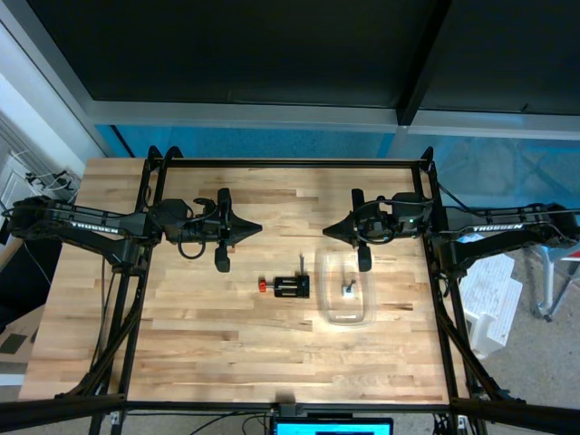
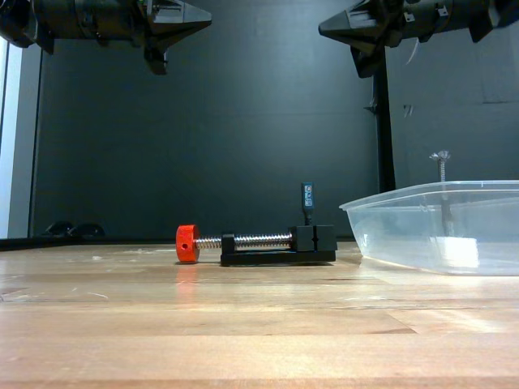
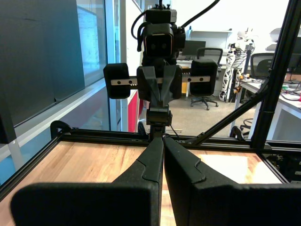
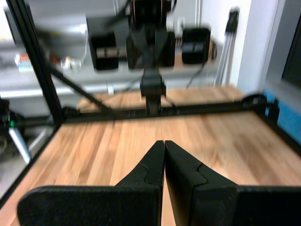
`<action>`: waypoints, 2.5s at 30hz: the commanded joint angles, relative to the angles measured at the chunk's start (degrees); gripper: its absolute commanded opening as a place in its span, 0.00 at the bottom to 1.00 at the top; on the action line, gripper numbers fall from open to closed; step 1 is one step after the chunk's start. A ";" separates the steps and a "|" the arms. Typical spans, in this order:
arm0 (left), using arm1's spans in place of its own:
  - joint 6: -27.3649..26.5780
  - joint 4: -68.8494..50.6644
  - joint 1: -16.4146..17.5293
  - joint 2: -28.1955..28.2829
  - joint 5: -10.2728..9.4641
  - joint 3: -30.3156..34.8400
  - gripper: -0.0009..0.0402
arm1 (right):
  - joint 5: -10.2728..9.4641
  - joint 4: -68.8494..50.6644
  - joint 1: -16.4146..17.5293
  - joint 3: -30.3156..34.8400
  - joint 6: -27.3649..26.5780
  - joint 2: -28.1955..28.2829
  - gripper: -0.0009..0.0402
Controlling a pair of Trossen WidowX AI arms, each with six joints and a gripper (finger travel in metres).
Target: Pick the usb-c connector and install on the hub
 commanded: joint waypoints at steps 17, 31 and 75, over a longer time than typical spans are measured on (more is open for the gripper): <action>0.00 0.00 0.00 0.00 0.00 0.02 0.02 | 0.22 -42.56 6.49 13.55 1.97 0.39 0.02; 0.00 0.00 0.00 0.00 0.00 0.02 0.02 | 0.48 -57.61 10.58 15.87 5.22 2.67 0.02; 0.00 0.00 0.02 0.00 -0.02 0.02 0.02 | 6.36 -60.81 16.13 16.65 11.69 22.01 0.43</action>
